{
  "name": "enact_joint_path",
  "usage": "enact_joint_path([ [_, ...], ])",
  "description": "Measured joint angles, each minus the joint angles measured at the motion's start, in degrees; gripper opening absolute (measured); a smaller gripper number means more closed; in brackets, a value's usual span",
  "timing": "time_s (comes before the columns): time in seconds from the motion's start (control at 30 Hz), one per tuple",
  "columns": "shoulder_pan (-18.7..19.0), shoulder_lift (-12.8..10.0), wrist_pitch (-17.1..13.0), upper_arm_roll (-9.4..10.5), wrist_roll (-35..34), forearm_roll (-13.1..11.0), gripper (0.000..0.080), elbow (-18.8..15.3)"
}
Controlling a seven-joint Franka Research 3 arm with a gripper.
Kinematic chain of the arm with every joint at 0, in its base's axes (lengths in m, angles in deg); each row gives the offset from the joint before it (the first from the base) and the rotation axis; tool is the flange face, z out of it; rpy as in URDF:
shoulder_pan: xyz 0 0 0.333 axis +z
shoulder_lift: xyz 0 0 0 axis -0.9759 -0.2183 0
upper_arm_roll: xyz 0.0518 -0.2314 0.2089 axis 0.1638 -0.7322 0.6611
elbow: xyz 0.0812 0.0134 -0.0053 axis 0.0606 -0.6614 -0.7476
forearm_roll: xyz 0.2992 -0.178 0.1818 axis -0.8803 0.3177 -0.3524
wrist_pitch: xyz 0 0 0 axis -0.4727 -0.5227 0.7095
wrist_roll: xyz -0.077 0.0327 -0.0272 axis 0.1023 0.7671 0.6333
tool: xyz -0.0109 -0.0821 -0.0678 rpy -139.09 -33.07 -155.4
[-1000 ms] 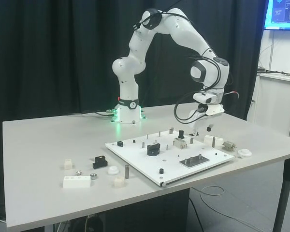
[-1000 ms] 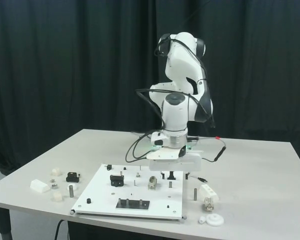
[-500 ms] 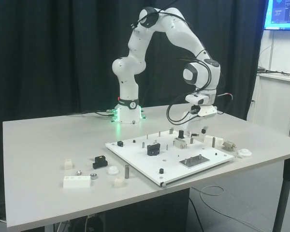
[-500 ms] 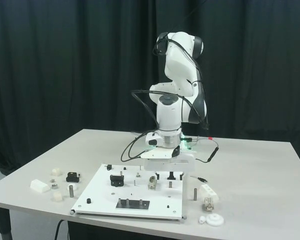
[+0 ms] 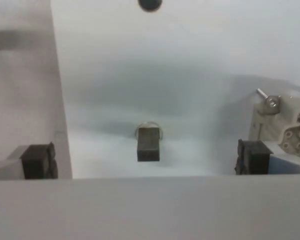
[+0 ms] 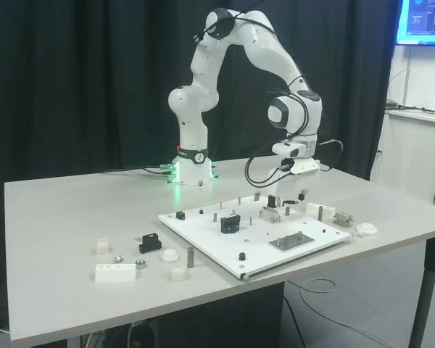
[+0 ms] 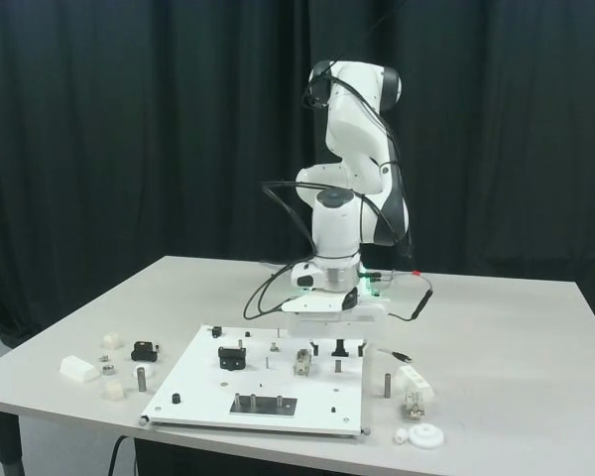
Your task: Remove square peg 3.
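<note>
A small grey square peg (image 5: pixel 148 144) stands upright in the white board (image 5: pixel 190 75). My gripper (image 5: pixel 146 159) hangs over it, open, with one black fingertip (image 5: pixel 39 161) on each side and well apart from the peg. In the room views the gripper (image 6: pixel 286 197) (image 7: pixel 337 347) is low over the back right part of the board (image 6: pixel 203 225) (image 7: pixel 193 387). The peg (image 7: pixel 337 365) shows just below the fingers. Nothing is held.
A white fitting with a screw (image 5: pixel 285 125) (image 6: pixel 268 213) sits close beside the peg. The board also carries a black block (image 6: pixel 230 224) and a grey plate with two pins (image 6: pixel 291 241). Loose parts lie left of the board (image 6: pixel 115 272) and right of it (image 6: pixel 366 229).
The arm has swung from the table beside the board in over the board's back part. The gripper now hangs over the square peg, still open.
</note>
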Motion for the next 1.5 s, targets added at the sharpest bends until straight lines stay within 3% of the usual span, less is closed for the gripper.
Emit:
enact_joint_path([
  [1.07, 0.0, 0.5, -6.4, 1.67, -3.9, -0.2, 0.08, -4.8],
  [1.5, -0.1, -1.2, -9.4, 2.47, -3.9, -0.6, 0.08, -5.3],
])
